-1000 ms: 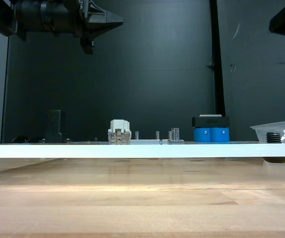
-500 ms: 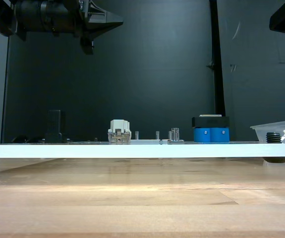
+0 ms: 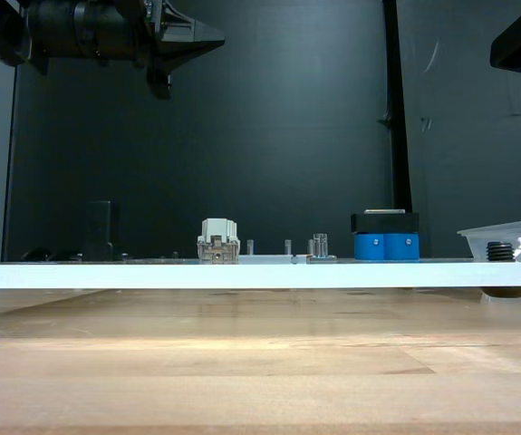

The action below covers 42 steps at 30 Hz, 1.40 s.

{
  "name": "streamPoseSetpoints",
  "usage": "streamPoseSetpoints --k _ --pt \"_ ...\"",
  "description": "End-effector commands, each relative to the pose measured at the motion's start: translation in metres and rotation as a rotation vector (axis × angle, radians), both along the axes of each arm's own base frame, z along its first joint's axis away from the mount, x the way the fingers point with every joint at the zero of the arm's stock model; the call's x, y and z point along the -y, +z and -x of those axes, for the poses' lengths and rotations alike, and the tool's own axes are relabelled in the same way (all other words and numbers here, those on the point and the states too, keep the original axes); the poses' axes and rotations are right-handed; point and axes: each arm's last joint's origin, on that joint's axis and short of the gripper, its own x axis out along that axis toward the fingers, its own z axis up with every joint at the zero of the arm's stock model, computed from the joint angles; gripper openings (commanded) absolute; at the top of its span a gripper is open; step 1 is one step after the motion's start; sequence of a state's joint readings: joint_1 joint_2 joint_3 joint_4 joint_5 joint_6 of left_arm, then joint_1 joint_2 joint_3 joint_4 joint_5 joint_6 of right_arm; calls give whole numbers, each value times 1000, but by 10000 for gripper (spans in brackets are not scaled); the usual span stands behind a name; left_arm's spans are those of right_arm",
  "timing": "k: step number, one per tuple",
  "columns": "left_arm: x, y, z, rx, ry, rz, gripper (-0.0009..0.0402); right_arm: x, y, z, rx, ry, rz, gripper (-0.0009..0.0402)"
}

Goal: Pick the RJ45 connector and install on the taskboard

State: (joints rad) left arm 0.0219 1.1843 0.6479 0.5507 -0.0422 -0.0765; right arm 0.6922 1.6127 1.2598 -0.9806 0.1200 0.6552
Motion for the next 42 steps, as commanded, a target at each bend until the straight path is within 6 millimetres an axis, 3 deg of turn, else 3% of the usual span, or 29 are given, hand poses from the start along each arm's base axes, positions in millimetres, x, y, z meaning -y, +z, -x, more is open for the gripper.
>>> streamPoseSetpoints --k 1,8,27,42 --pt "0 0 0 0 0 0 0 0 -3 1 -2 1 5 0" --pt "0 0 0 0 0 0 0 1 -11 1 -3 0 6 0" --pt "0 0 0 0 0 0 0 1 -11 2 -5 -2 2 0" --pt "0 0 0 0 0 0 0 2 13 -2 16 40 5 0"
